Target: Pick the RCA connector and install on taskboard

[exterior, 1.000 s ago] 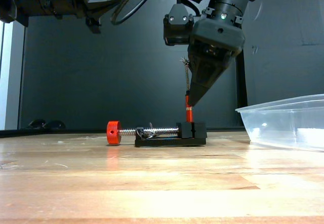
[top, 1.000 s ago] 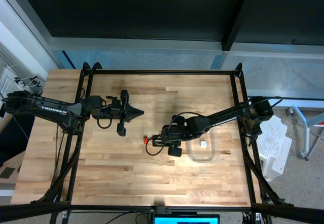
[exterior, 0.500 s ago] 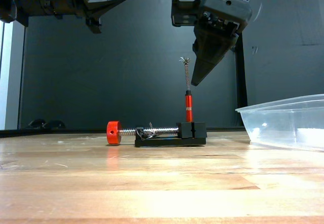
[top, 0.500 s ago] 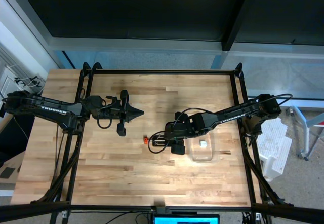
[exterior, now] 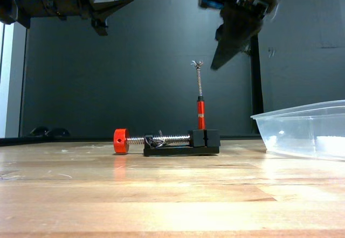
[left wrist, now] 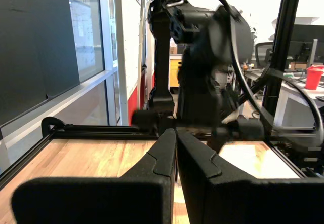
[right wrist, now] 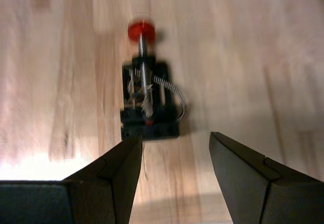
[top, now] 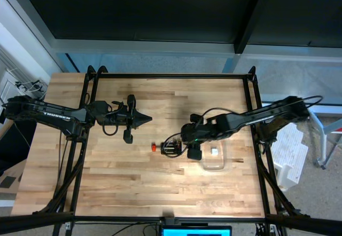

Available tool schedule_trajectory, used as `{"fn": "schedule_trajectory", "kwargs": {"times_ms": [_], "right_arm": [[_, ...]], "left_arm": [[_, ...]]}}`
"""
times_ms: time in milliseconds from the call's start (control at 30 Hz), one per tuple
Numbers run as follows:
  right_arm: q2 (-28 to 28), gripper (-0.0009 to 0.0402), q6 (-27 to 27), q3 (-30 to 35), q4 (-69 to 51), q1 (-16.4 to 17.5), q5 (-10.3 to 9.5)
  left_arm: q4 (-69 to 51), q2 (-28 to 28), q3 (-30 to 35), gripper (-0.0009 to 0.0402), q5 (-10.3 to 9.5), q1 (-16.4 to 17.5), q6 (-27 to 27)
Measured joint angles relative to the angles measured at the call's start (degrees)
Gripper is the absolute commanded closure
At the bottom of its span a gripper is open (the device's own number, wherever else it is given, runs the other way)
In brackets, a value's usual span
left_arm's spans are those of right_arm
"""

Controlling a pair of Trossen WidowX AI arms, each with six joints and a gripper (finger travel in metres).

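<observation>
Standing upright in the taskboard (exterior: 183, 141), the RCA connector (exterior: 200, 107) could be tipped if its lead (exterior: 199, 79) is snagged by the right gripper (exterior: 216, 64), fingers apart, at its 1 o'clock. The left gripper (exterior: 131, 0), fingers together, is parked at 11 o'clock.

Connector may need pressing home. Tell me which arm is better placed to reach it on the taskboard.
Right. The right gripper hangs close above the RCA connector standing on the taskboard, fingers open. The left gripper sits well off to the left, fingers shut.
</observation>
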Motion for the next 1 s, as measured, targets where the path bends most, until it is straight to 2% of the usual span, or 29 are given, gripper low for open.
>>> {"fn": "schedule_trajectory", "kwargs": {"times_ms": [167,633,833,1000], "right_arm": [[-7.3,0.0246,-1.9,-6.4,8.3,-0.7,0.00],[-21.0,0.0342,-7.3,-18.4,29.6,-3.8,-0.07],[-25.5,0.0395,-8.9,-22.4,36.0,-5.6,-2.01],[-27.6,0.0391,-9.7,-25.4,41.7,-6.7,-3.15]], "left_arm": [[0.0,0.0,0.0,0.0393,0.00,0.0,0.0],[0.0,0.0,0.0,0.0393,0.00,0.0,0.0],[0.0,0.0,0.0,0.0393,0.02,0.0,0.0],[0.0,0.0,0.0,0.0393,0.02,0.0,0.0]]}}
